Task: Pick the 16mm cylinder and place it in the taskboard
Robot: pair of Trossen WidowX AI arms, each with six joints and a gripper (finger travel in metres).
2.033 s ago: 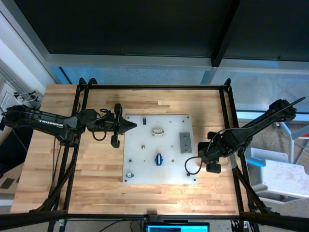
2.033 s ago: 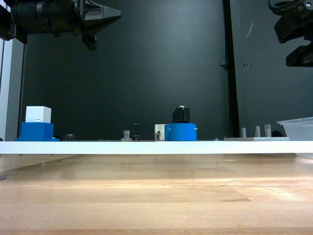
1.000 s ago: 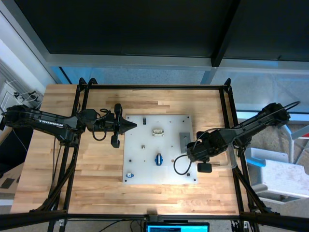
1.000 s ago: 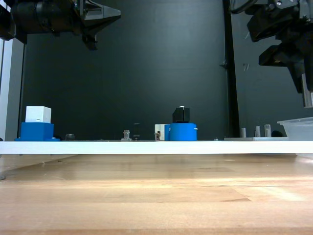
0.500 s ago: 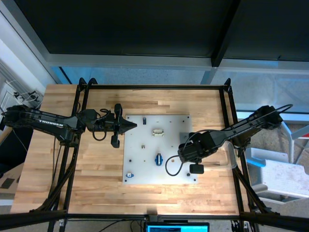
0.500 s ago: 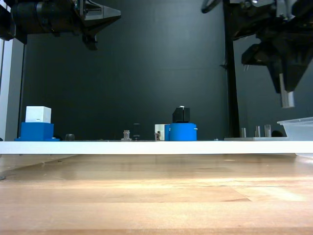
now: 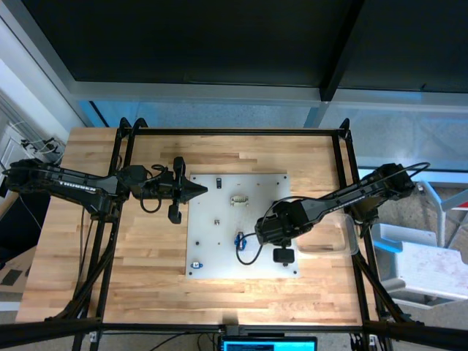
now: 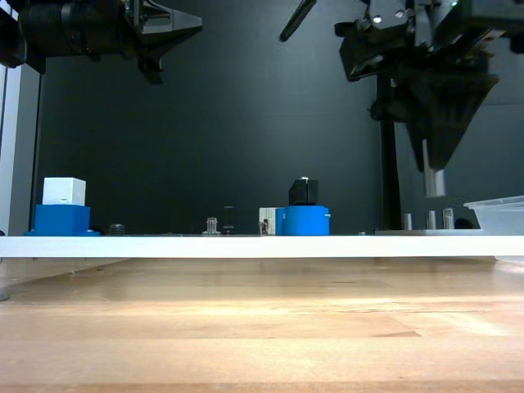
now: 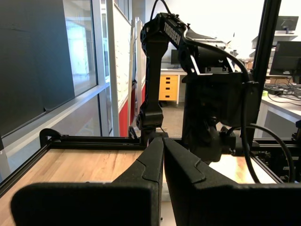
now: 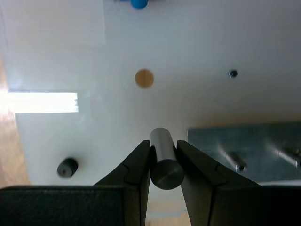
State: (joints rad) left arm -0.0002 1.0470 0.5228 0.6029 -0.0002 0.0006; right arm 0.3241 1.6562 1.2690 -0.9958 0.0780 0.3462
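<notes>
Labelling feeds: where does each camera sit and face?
High: above near edge, down onto the white square taskboard; left arm, right arm.
Low: table height, level; left gripper parked high.
Left wrist: along its shut gripper toward the right arm.
Right wrist: down past the right gripper onto the taskboard.
Low and right wrist share the clamped grey metal 16mm cylinder.

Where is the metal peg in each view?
High: hidden under the right tool, above the white board.
Low: metal peg hangs from that tool, right of centre.
Left wrist: absent; left tool shut, raised at board's left edge.
Right wrist: metal peg gripped by the right tool.
Landmark: the white board.
</notes>
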